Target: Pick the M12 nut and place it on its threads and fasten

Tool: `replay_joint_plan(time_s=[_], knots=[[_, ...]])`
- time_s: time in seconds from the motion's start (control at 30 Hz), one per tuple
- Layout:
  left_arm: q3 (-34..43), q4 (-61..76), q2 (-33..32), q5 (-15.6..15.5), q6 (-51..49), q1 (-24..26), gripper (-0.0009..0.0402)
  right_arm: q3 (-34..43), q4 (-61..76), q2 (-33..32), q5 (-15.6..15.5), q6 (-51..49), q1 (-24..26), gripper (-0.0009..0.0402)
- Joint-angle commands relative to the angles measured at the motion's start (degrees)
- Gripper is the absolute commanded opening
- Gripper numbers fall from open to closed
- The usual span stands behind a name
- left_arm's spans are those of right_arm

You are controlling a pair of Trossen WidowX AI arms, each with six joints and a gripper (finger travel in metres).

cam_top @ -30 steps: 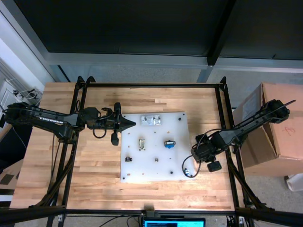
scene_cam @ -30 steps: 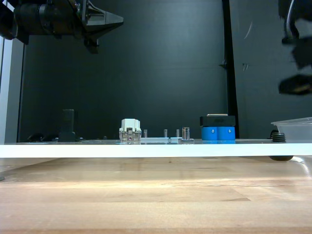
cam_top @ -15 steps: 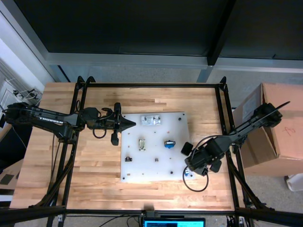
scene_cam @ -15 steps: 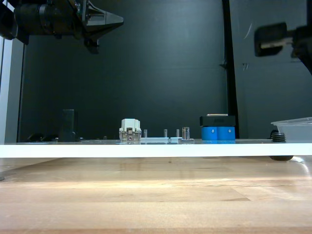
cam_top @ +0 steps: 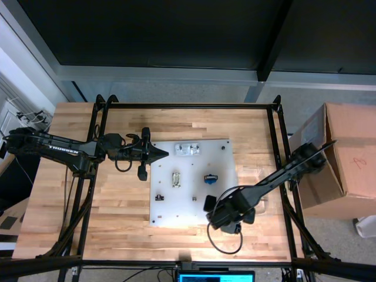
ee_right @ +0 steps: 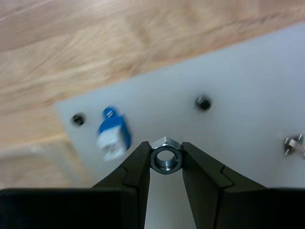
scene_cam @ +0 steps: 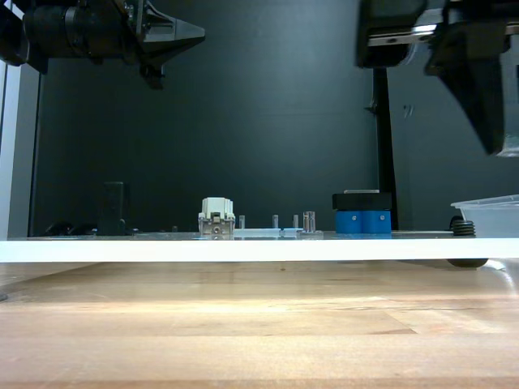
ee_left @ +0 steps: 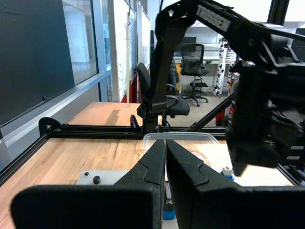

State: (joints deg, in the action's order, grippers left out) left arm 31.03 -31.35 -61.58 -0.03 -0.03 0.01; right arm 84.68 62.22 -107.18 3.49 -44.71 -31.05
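Your right claw [ee_right: 166, 149] is clamped on the silver nut [ee_right: 166, 160], holding it in the air above the white board [ee_right: 248, 95]. The nut is clear of its stud [scene_cam: 463, 229], whose ribs show bare. Your left claw [ee_left: 165, 143] hangs over the board's far left edge, fingers pressed together and empty.

The board [cam_top: 176, 212] is viewed downward from above the near edge and level from low at that edge; wrist views are aimed closely along the left gripper [ee_left: 166, 143] and right gripper [ee_right: 166, 152].
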Motion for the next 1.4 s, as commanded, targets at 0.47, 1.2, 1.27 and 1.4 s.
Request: replay_joint_plan(time_s=[0.47,1.2,1.27,1.4], knots=[[0.00,0.00,-0.02,0.00,0.02,0.00,0.0000,4.92,-3.32,-7.54,0.02,-9.07,1.75,0.0000],[0.00,-0.02,-0.02,0.02,0.02,-0.02,0.0000,4.92,-4.04,-9.60,-0.09,-13.07,2.69,0.0000],[0.00,0.00,-0.02,0.02,0.02,0.00,0.0000,4.90,-4.02,-9.97,-0.07,-13.31,2.89,0.0000],[0.00,0.00,-0.02,0.02,0.00,0.00,0.0000,4.90,-3.65,-10.78,-0.55,-13.29,2.95,0.0000]])
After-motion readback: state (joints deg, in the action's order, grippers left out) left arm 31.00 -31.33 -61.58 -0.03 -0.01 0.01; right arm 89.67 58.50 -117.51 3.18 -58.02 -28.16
